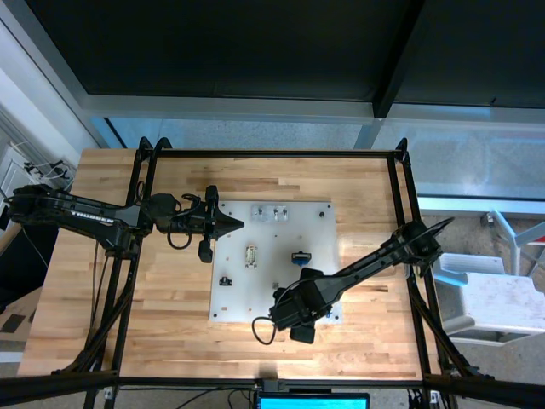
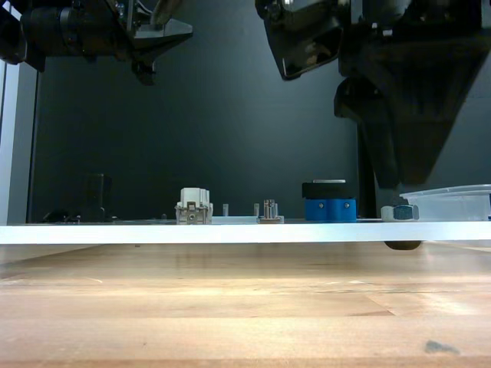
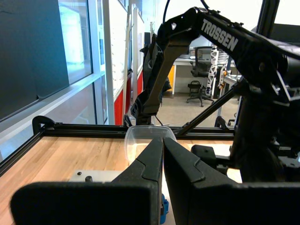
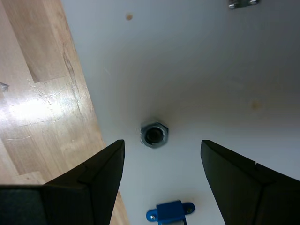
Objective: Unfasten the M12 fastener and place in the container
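The silver nut (image 4: 154, 135) sits on its stud on the white board (image 4: 211, 70), close to the board's edge beside the wooden table (image 4: 42, 93); a dark core shows in its hole. It lies below and between the jaws of the right gripper (image 4: 161, 144), which stand wide apart, one to each side, neither touching it. In the low view the clear container (image 2: 453, 201) stands just behind the nut. The left gripper (image 1: 230, 224) hovers over the board's far left part, its jaws together.
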